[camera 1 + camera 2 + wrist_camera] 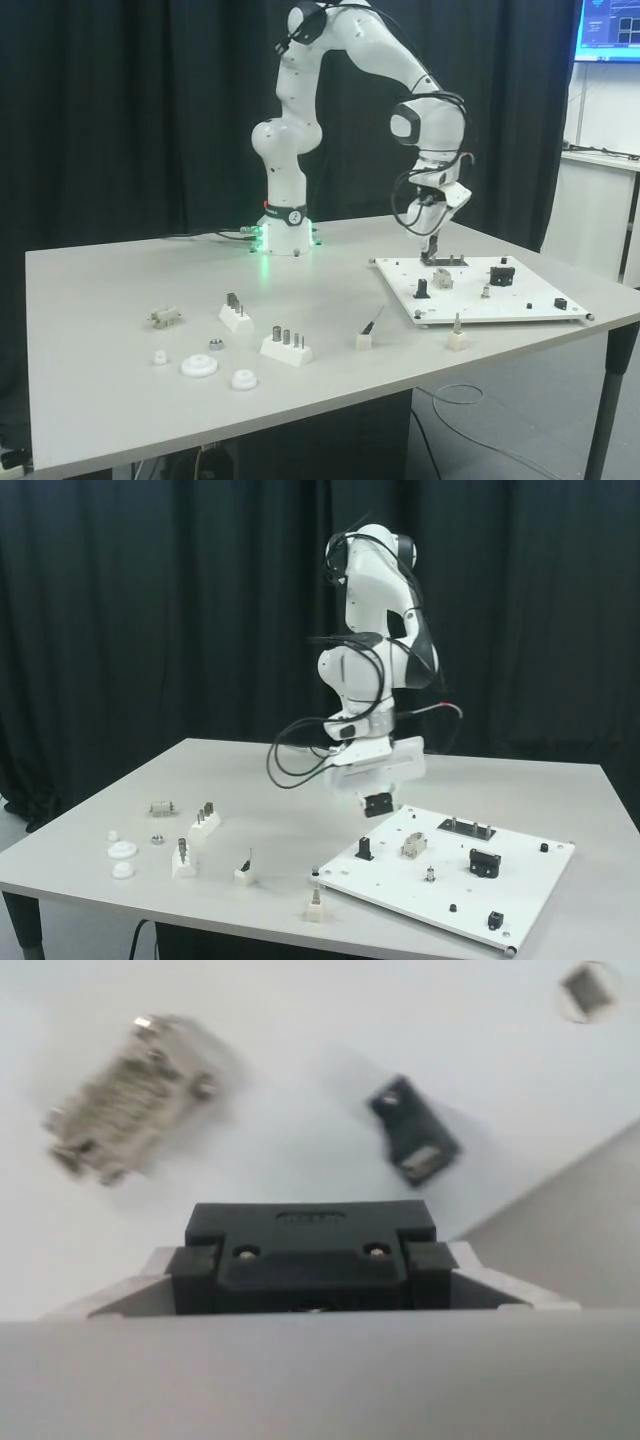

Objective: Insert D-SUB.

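Clamped on the black D-SUB plug point(311, 1252), claw point(378, 802) hovering above the white board point(520, 905). Plug pinched at its flanks between the fingers, mating end down. Judged light, rigid plastic, pins easily bent if skewed; best gripped by the flat sides, as now. Below in wrist view: grey D-SUB socket point(125, 1095) and a small black block point(413, 1131). Room views alone show height over the board.

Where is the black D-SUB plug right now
The D-SUB plug is held in the gripper, hanging above the white board.
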You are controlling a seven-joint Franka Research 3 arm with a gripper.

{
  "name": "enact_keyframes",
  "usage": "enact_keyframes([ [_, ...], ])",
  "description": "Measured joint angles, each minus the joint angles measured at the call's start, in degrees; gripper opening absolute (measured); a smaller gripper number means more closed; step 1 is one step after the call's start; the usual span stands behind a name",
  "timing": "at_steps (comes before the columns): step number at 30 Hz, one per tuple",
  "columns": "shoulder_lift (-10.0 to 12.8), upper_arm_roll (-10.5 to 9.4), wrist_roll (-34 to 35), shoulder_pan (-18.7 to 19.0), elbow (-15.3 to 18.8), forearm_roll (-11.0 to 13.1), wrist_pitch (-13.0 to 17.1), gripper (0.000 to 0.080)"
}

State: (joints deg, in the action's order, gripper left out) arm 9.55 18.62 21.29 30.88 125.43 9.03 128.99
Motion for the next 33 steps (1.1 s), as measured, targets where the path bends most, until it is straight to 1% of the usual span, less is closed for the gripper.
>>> enact_keyframes([
  [9, 0.0, -1.93, 9.34, 3.33, -0.06, 0.0, 0.18, 0.0387],
  [16, 0.02, -3.61, 18.15, 5.97, -0.9, 0.02, 1.5, 0.0387],
  [24, 0.48, -5.49, 29.68, 9.05, -3.04, 0.02, 2.1, 0.0387],
  [33, 1.81, -6.28, 44.44, 12.19, -6.08, 0.02, 2.08, 0.0387],
])
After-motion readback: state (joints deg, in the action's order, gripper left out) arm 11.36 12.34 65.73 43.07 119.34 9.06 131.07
